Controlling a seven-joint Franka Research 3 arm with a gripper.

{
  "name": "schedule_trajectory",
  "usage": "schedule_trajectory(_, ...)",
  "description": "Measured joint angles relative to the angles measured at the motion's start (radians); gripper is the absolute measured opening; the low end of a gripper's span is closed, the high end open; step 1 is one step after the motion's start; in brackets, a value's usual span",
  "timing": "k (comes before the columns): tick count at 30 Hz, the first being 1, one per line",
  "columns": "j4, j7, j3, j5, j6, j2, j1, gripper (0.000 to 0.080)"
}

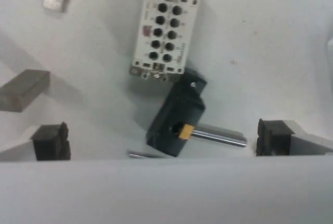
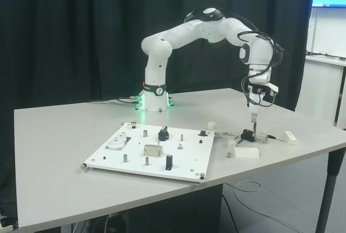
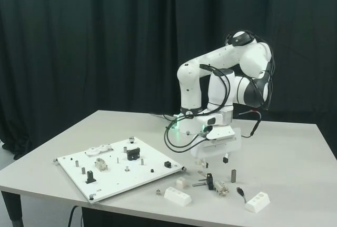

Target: Remove square peg 3.

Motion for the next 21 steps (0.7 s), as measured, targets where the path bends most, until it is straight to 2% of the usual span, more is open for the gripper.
schedule_trajectory(9, 0.040, -0.033, -0.010, -0.007, 0.004, 0.004, -0.052, 0.0800)
schedule_trajectory(21, 0.107, -0.123, -0.040, -0.049, 0.005, 0.029, -0.158, 0.0800)
